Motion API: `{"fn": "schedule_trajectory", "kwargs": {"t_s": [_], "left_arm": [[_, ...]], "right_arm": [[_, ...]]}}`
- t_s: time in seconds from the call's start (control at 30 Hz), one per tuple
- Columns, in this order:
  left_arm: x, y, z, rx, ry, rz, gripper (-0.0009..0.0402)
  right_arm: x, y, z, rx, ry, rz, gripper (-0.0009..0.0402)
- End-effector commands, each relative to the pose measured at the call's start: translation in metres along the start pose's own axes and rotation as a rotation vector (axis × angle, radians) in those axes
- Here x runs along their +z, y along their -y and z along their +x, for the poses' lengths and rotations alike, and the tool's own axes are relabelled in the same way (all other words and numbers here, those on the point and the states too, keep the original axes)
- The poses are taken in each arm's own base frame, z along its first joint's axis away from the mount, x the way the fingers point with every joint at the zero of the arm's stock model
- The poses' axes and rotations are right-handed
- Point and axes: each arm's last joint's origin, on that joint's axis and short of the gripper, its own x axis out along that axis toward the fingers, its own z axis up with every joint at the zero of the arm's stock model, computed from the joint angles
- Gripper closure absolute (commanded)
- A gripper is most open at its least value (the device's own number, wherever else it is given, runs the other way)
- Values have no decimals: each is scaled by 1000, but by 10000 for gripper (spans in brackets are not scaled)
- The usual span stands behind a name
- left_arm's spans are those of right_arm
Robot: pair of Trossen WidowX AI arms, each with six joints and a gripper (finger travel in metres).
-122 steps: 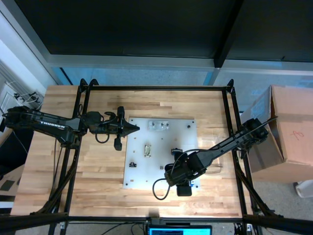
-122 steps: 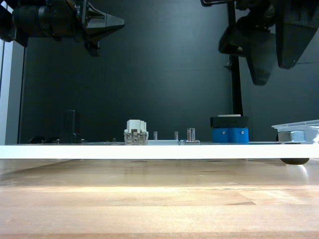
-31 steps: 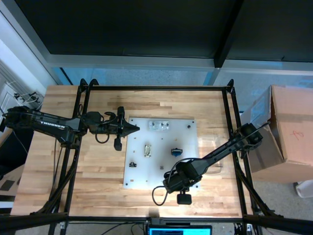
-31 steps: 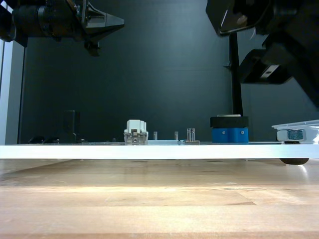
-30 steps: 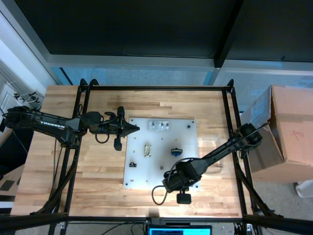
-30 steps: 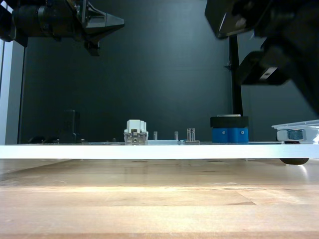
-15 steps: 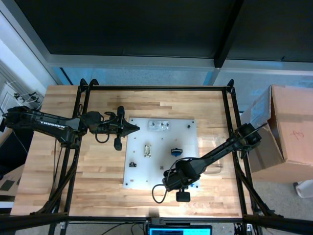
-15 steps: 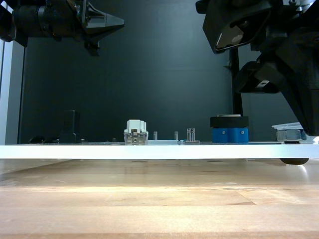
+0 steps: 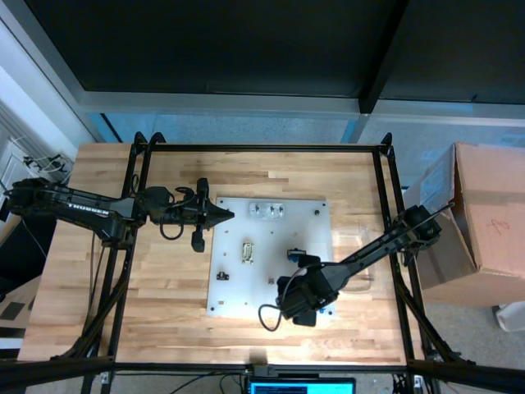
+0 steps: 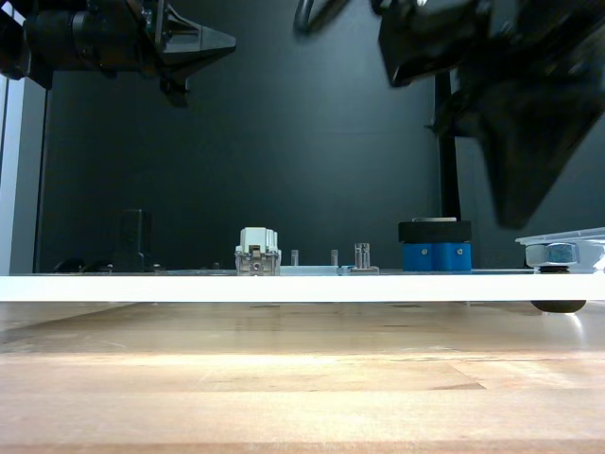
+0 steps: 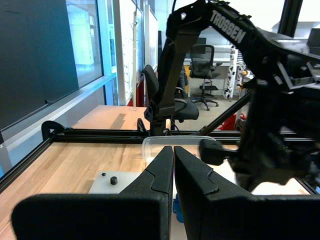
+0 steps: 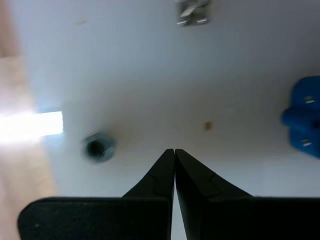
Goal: Unfasten the M12 nut and place it in the container
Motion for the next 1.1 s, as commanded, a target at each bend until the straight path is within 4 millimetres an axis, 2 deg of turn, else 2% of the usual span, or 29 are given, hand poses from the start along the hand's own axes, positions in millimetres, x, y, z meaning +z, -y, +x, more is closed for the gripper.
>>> {"fn": "schedule_trajectory", "kwargs": {"t_s": [0.03, 0.23, 0.33, 0.7, 1.1], "left_arm": [[0, 0, 0, 0, 2, 0, 393], [0, 0, 0, 0, 2, 0, 393], [0, 0, 0, 0, 0, 0, 393], [0, 0, 0, 0, 1, 0, 393], [0, 0, 0, 0, 0, 0, 393]], "right_arm": [[1, -2, -5, 70, -30, 9, 393], [5, -10, -19, 263, -101, -4, 393], [5, -12, -19, 314, -116, -43, 393], [-2, -11, 7, 298, -91, -56, 393], [-3, -10, 15, 302, -63, -67, 393]]}}
